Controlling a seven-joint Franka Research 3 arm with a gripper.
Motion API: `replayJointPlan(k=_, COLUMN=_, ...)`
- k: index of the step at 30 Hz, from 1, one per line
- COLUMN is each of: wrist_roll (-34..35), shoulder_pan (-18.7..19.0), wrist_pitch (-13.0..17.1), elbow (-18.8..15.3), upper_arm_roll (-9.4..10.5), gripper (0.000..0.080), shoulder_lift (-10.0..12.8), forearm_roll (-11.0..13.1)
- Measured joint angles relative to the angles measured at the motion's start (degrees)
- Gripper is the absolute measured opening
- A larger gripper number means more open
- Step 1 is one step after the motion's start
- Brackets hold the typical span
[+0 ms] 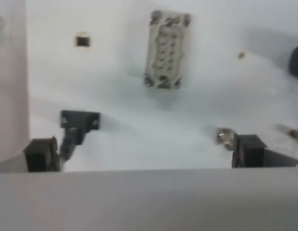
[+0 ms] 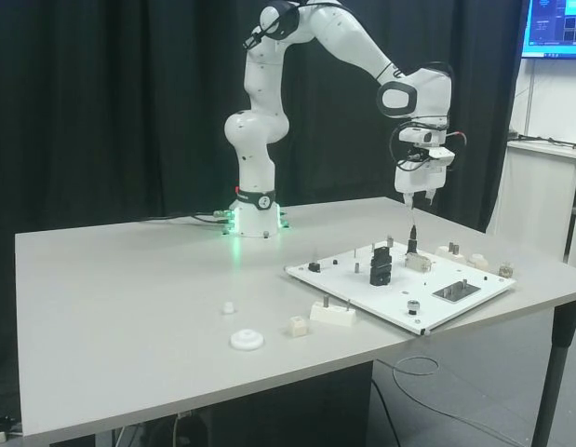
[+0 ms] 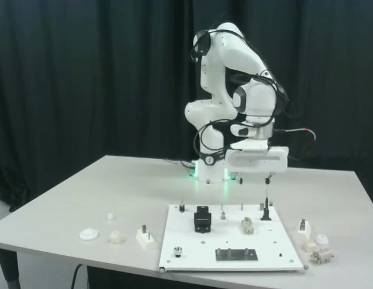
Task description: Pick square peg 3.
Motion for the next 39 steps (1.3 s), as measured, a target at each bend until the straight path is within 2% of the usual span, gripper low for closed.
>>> replayJointPlan(k=10, wrist_roll=-7.56, shoulder_pan=-4.82, wrist_pitch=-0.01, elbow=1.35, upper_arm_roll=-0.06, gripper=0.0800, shoulder_lift=0.26, forearm_roll=-3.17)
replayJointPlan(k=27, wrist_roll=-25.38, shoulder_pan=-16.15, wrist_pitch=-0.36, elbow=6.45, upper_arm_roll=-0.11, gripper=0.0800, shoulder_lift=2.09, forearm_roll=-3.29)
replayJointPlan(k=39, wrist_roll=-35.86, shoulder_pan=-23.14, wrist_pitch=-2.62, elbow=9.68, upper_arm_roll=-0.16, gripper=0.0800, shoulder_lift=4.54, forearm_roll=-3.29)
